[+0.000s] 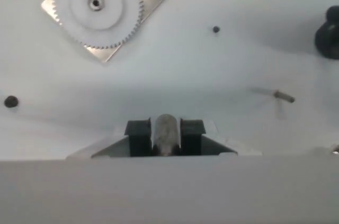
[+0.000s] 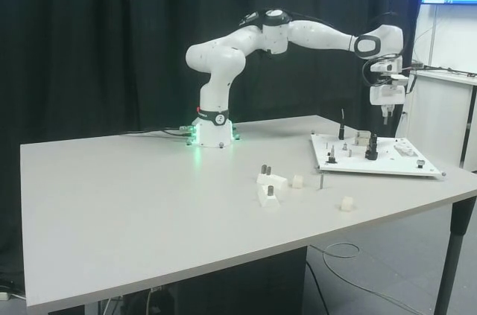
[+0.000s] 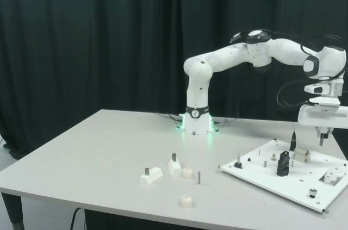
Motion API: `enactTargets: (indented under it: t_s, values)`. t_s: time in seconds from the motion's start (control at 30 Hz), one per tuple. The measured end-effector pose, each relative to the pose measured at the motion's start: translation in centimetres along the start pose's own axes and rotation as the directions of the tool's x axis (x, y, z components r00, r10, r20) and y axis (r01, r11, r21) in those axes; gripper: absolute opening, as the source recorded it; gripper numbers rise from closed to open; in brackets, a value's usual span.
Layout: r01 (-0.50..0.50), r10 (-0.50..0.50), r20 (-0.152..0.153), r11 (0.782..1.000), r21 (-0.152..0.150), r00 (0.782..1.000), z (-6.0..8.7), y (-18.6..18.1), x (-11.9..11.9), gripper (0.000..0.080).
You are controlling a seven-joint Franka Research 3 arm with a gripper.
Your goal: Insert round peg 3.
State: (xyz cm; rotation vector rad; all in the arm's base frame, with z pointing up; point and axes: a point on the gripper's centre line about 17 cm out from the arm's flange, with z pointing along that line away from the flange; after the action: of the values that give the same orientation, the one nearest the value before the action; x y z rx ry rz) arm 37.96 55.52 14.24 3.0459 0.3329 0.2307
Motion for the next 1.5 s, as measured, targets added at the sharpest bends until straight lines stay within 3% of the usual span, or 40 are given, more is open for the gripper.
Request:
enactTargets:
  t_s: [1.5]
  values:
    - [-0.042,0.043,-0.006,0.999,0.018,0.999,5.0,-5.1,-4.5,0.0113]
